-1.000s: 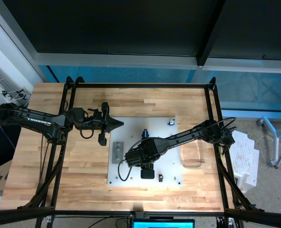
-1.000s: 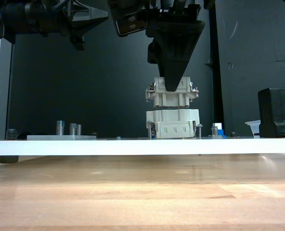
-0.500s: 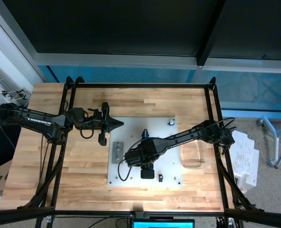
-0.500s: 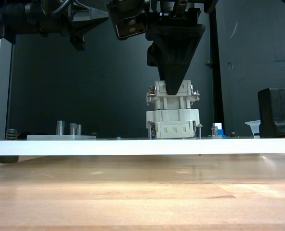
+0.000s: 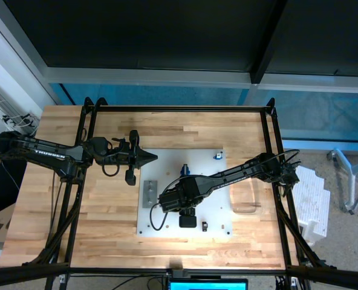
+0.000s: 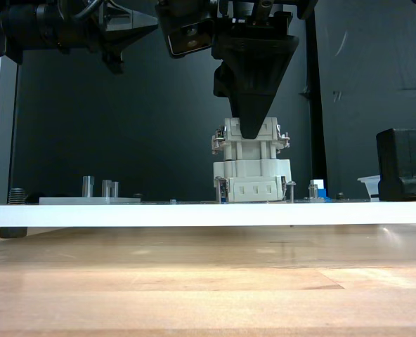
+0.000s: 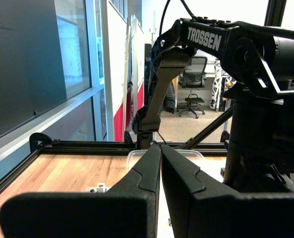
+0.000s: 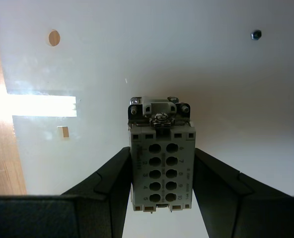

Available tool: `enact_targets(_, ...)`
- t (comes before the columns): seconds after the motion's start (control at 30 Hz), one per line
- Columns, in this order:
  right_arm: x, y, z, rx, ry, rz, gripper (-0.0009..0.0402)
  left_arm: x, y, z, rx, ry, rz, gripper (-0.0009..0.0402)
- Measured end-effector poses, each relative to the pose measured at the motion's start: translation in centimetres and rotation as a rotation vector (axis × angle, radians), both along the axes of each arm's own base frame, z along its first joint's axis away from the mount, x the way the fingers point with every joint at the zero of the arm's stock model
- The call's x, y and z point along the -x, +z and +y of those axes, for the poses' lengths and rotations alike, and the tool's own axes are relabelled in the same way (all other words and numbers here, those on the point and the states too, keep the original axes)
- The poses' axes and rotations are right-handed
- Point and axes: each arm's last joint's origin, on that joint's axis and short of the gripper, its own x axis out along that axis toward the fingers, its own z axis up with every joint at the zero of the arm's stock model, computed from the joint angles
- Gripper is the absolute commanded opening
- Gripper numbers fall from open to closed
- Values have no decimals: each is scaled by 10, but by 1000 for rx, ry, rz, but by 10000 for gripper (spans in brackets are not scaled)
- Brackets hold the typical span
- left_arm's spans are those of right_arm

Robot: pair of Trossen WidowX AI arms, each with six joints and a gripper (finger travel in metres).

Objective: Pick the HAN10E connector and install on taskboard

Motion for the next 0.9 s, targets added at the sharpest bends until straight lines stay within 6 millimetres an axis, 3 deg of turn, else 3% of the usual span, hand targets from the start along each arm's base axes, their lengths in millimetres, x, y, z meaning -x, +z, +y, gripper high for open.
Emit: enact_targets(0.9, -1, -16, 1, -1, 5, -4, 23, 0, 0, 0, 0, 0, 0, 1)
